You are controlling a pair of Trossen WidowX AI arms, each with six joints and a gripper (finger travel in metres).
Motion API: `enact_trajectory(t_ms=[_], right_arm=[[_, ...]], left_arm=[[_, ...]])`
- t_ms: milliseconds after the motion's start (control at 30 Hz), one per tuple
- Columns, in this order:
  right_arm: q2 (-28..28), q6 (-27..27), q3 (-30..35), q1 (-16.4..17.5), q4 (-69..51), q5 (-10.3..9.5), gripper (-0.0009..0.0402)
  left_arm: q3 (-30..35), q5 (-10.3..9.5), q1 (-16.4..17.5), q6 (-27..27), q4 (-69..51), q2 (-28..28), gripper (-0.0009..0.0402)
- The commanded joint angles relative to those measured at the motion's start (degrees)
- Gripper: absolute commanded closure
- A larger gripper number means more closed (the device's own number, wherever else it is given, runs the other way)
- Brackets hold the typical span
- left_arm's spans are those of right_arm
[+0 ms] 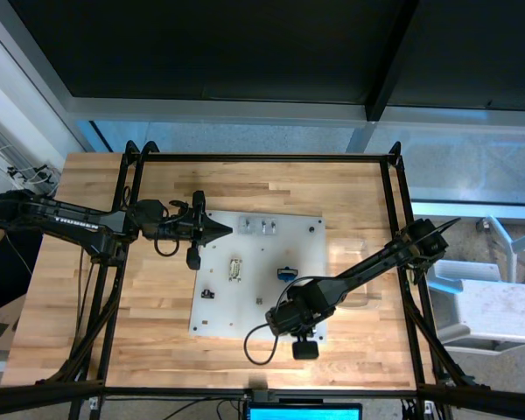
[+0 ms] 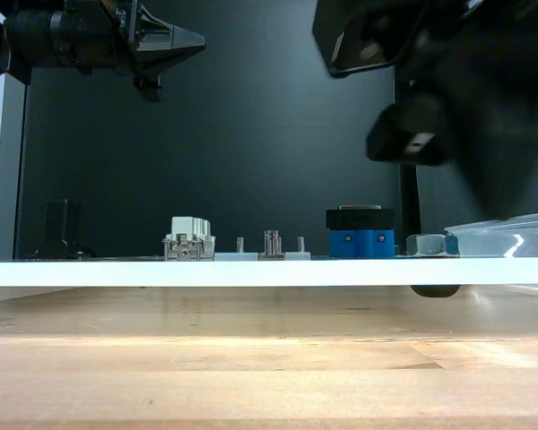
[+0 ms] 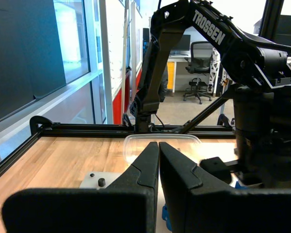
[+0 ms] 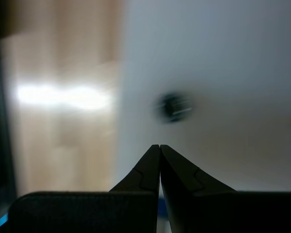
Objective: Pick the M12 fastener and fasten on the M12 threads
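First, nearest the table's six-o'clock edge: right gripper [image 4: 159,145] hanging above the white board [image 1: 245,306] at its five-o'clock corner, well off the surface; fingers pressed together with nothing between them; probably held clear because its work on the nut is over, though that is a guess. M12 fastener [image 2: 426,244] seen from table height as a small silver hex sitting low at board level; no ribs of the M12 threads showing beneath it; reads as on its stud and run down; not confirmed from above, arm hiding that spot. From the right wrist, a blurred dark round spot [image 4: 174,108] with a paler centre on the board beyond the tips; perhaps stud and nut; cannot tell. Clear tray [image 1: 360,262] at the board's three o'clock, behind the nut in the level view. Farther off, left gripper [image 3: 158,143] parked high over the eleven-o'clock corner; fingers closed on nothing; likely kept out of the working arm's way. Readable: "TROSSEN" in white on the right arm [image 3: 211,24]; seemingly the same word on the left arm [image 1: 70,225].
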Motion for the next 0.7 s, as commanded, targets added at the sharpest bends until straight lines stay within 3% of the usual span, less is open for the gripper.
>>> enact_trajectory(t_ms=[33, 333, 467, 700], right_arm=[[-0.15, 0.39, 0.02, 0.09, -0.11, 5.09, 0.0393], [1.53, 1.16, 0.02, 0.31, 1.68, 5.6, 0.0393], [1.53, 1.16, 0.02, 0.31, 2.03, 6.93, 0.0393], [1.53, 1.18, 0.02, 0.33, 2.12, 6.49, 0.0393]], left_arm=[[0.0, 0.02, 0.0, 0.02, 0.04, 0.0, 0.0393], [0.0, 0.02, 0.02, 0.02, 0.0, 0.02, 0.0393], [0.0, 0.02, 0.02, 0.02, 0.0, 0.02, 0.0393], [0.0, 0.02, 0.0, 0.02, 0.0, 0.02, 0.0393]])
